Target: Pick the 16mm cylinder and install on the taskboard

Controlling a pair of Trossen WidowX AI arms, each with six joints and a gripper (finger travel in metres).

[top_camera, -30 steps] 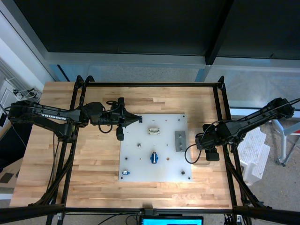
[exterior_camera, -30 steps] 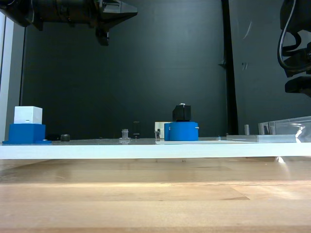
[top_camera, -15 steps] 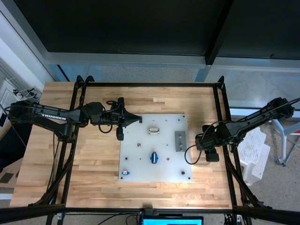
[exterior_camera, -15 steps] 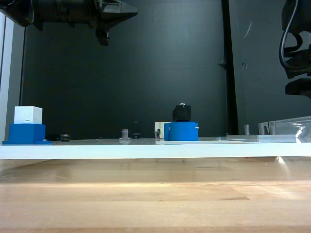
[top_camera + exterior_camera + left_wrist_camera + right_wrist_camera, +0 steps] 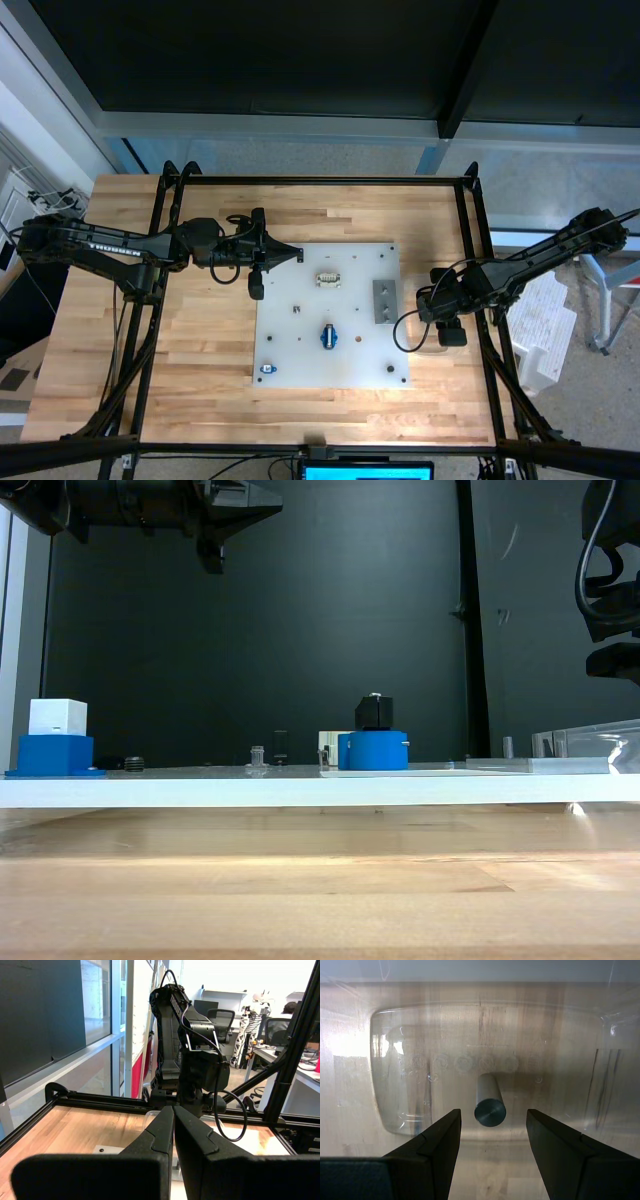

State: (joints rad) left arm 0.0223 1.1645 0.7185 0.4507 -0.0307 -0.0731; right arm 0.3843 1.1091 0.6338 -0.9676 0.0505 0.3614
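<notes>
Light wood covers the big table (image 5: pixel 180 380), and a black frame (image 5: pixel 320 181) is built around it. A white board (image 5: pixel 300 345) is laid flat in the middle of the table. The left claw (image 5: pixel 296 254) is held high over the board's far left corner. Its fingers are pressed together, and nothing is held between them. The right claw (image 5: pixel 452 334) is held just off the board's right edge and pointed down into a clear tray (image 5: pixel 376 1060). Its fingers (image 5: pixel 437 1142) are spread wide. The little grey peg (image 5: pixel 489 1100) is in the tray, between the two fingers but not touched by them. Its round end is turned toward the claw.

The peg is not yet picked up, so grabbing it looks like the step in hand. For a good grab, the claw should be lowered straight down with the peg in the middle. The fingers should then be closed slowly on its round sides. A round peg could be rolled away if it is bumped by only one finger.
</notes>
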